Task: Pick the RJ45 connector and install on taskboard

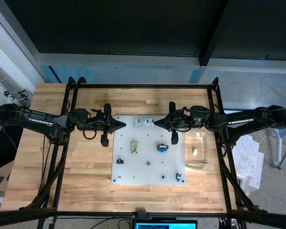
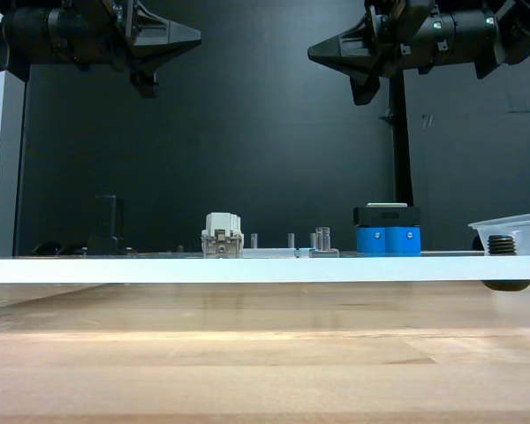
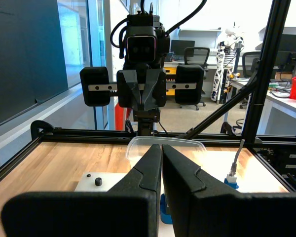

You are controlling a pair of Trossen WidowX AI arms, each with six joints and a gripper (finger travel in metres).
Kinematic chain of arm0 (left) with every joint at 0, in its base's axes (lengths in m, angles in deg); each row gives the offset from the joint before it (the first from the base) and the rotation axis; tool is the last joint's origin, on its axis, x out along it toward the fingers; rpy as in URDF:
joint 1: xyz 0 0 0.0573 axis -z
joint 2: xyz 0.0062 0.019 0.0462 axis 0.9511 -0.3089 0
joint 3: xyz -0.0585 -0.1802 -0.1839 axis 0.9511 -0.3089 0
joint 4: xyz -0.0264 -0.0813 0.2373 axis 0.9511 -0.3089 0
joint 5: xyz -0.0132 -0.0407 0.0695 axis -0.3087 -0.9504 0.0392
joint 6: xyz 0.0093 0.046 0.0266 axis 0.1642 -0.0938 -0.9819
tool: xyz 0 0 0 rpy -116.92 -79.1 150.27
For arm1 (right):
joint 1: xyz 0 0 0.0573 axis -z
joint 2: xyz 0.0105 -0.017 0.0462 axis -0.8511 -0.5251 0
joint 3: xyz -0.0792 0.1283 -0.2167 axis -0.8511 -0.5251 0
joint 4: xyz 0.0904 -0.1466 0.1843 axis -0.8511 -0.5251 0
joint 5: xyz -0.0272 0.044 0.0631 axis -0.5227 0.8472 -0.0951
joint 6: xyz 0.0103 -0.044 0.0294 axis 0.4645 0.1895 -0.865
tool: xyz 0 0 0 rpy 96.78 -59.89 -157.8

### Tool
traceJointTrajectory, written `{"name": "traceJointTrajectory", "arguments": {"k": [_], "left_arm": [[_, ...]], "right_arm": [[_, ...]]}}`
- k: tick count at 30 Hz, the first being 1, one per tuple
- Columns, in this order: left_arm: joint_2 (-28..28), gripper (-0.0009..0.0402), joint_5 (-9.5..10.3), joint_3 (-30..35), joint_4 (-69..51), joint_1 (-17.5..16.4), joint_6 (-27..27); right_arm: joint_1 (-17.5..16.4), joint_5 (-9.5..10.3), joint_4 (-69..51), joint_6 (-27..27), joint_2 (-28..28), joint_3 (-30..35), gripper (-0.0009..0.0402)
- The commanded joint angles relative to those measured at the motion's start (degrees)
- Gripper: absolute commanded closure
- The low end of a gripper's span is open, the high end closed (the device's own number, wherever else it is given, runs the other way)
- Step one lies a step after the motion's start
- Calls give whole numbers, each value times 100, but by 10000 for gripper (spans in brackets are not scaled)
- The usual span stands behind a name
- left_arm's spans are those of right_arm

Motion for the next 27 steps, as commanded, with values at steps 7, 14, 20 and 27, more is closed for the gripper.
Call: {"name": "traceJointTrajectory", "arguments": {"k": [7,14,20,27], "left_arm": [[0,393,-2,2,0,0,-4],[0,393,-2,2,0,0,-2],[0,393,-2,2,0,0,-2],[0,393,-2,2,0,0,-2]], "right_arm": [[2,0,-140,0,0,-2,393],[-2,0,-142,0,0,-2,393],[0,0,-142,0,0,-2,393],[0,0,-142,-2,0,-2,393]]}}
